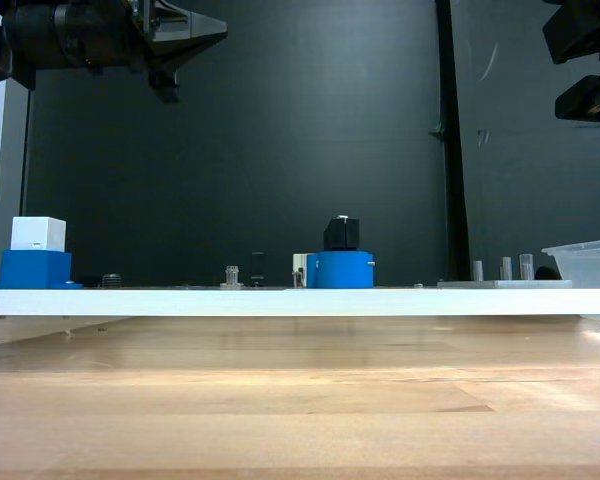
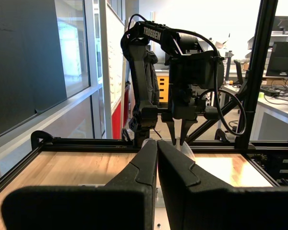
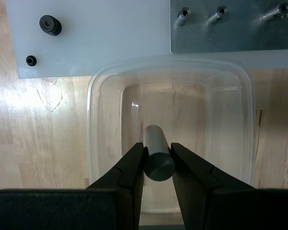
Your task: Pick the 16mm cylinder and place it in the taskboard
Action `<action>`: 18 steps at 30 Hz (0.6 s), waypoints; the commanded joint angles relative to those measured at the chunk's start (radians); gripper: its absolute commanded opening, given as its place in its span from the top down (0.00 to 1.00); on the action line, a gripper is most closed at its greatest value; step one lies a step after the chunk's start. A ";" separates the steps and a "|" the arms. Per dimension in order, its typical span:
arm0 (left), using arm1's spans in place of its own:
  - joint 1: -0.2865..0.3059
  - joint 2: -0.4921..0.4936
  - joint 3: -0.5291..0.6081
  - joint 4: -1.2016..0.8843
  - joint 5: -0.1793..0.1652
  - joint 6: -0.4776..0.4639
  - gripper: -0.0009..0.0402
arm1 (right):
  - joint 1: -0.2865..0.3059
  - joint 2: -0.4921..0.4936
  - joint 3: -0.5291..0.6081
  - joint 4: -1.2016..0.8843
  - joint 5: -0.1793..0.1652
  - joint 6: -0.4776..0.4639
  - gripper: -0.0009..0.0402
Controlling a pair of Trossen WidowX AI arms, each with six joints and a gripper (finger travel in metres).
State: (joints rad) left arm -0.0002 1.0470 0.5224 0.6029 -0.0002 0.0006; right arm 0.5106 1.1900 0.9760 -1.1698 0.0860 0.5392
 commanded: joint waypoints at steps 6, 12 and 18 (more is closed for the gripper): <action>0.000 0.000 0.000 0.000 0.000 0.000 0.98 | -0.018 0.028 0.013 0.015 0.000 -0.006 0.94; 0.000 0.000 0.000 0.000 0.000 0.000 0.98 | -0.047 0.098 0.070 0.020 0.002 -0.034 0.94; 0.000 0.000 0.000 0.000 0.000 0.000 0.98 | -0.059 0.179 0.133 0.037 0.002 -0.050 0.94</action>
State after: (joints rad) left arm -0.0002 1.0470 0.5224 0.6029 -0.0002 0.0006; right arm 0.4549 1.3514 1.0939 -1.1355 0.0875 0.4904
